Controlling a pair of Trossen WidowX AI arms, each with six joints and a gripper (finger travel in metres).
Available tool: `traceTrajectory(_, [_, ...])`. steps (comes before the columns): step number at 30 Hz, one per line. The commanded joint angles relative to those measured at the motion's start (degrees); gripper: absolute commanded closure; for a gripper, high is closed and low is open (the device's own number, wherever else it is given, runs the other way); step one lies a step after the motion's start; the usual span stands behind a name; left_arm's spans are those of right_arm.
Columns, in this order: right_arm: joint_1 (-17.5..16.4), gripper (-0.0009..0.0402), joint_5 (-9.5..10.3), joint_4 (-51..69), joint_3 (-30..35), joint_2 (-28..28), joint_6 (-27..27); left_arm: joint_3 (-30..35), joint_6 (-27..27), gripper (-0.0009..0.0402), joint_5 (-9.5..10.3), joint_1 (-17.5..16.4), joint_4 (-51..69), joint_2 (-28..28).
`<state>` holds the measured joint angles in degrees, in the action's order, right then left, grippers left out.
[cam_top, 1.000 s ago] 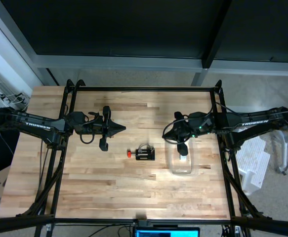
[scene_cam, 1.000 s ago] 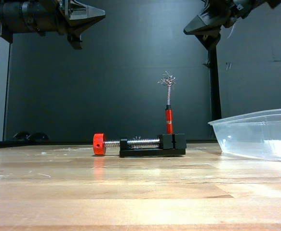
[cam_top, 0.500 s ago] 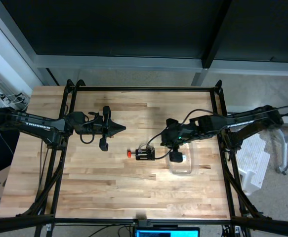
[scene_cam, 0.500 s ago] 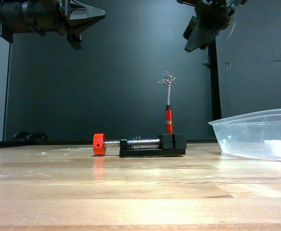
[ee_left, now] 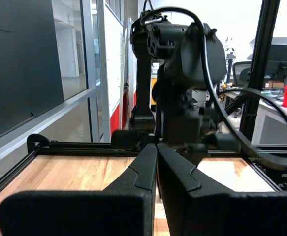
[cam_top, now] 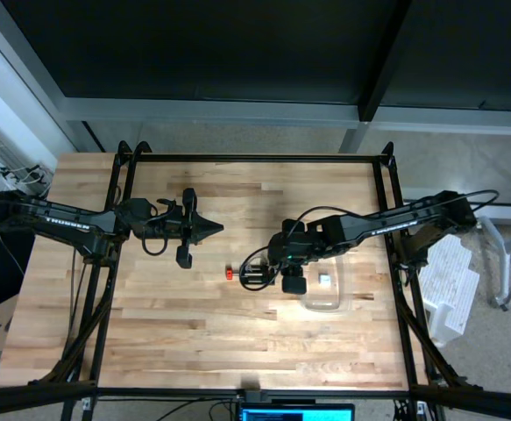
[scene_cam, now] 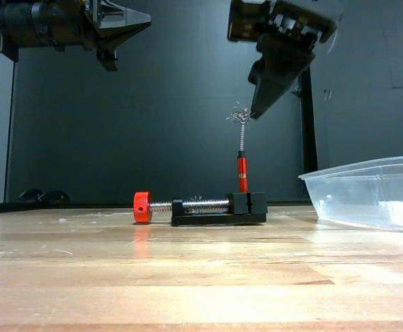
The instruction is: Remove the RCA connector from the receptacle and place in the container
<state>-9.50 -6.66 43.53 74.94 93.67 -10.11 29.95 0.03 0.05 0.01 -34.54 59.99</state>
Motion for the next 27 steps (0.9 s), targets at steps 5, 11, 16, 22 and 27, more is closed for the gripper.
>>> traceTrajectory(5, [-0.2, 0.0167, -0.39, -1.1, 1.4, 4.3, -1.5, 0.0, 0.0, 0.0393, -0.02, 0.0, 0.0, 0.0])
traceTrajectory(11, [-0.2, 0.017, -0.87, -2.6, 1.4, 6.3, -1.4, 0.0, 0.0, 0.0393, -0.02, 0.0, 0.0, 0.0])
traceTrajectory(16, [-0.2, 0.0174, -0.85, -3.5, 1.4, 8.2, -1.4, 0.0, 0.0, 0.0393, -0.02, 0.0, 0.0, 0.0])
traceTrajectory(22, [-0.3, 0.0174, -0.85, -5.1, 1.4, 10.1, -0.9, 0.0, 0.0, 0.0393, -0.02, 0.0, 0.0, 0.0])
traceTrajectory(27, [-0.3, 0.0174, -0.81, -5.6, 1.4, 11.7, -0.1, 0.0, 0.0, 0.0393, -0.02, 0.0, 0.0, 0.0])
